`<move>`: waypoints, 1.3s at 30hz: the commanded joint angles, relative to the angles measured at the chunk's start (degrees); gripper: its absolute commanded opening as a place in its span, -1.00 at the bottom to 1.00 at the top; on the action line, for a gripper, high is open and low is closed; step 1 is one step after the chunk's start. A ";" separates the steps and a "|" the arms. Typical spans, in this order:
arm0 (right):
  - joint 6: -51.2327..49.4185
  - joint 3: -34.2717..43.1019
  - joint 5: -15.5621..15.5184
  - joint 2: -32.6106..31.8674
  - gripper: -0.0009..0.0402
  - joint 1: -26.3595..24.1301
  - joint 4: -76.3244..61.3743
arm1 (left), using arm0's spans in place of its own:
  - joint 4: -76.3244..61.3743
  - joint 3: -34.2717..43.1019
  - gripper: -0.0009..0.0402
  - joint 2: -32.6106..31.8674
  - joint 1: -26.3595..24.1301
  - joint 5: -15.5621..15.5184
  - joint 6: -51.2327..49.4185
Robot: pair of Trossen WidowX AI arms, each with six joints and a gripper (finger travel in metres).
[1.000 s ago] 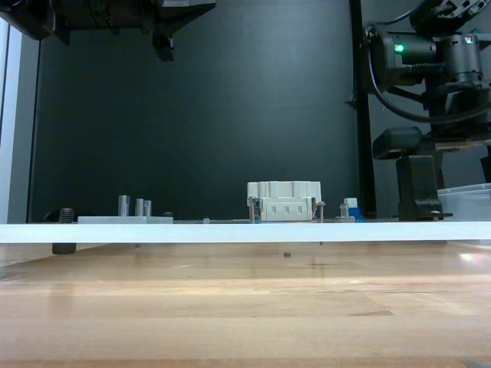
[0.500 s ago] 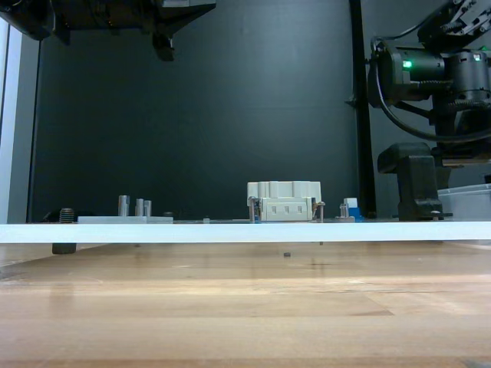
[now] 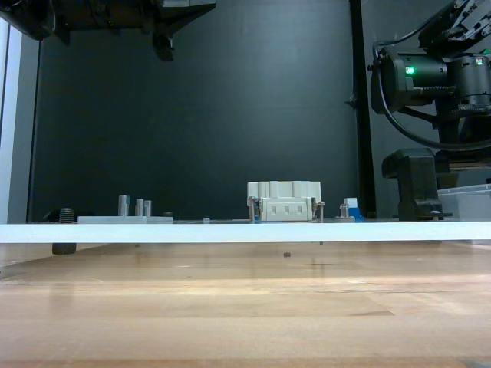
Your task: Pick the 16mm bar and place in it's hole on the taskboard
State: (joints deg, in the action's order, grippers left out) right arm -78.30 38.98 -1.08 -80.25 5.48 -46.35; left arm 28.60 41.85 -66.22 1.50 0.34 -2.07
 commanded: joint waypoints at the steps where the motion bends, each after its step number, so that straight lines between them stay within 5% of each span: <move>1: 0.13 0.04 -0.02 -0.02 0.06 0.02 0.07 | 0.00 0.02 -0.96 0.00 0.02 0.02 0.02; 14: 24.00 0.04 -0.48 0.00 -0.26 0.00 2.34 | 0.00 0.02 -0.96 0.00 0.00 0.02 0.02; 24: 24.09 0.02 -0.48 0.00 -0.40 0.00 2.05 | 0.00 0.02 -0.96 0.00 0.00 0.02 0.02; 39: 24.09 -0.17 -0.44 0.04 -0.86 0.02 1.99 | 0.00 0.02 -0.96 0.00 0.00 0.02 0.02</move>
State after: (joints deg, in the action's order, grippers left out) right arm -54.19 38.68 -1.56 -80.23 5.50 -44.27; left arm 28.58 41.87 -66.22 1.50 0.36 -2.04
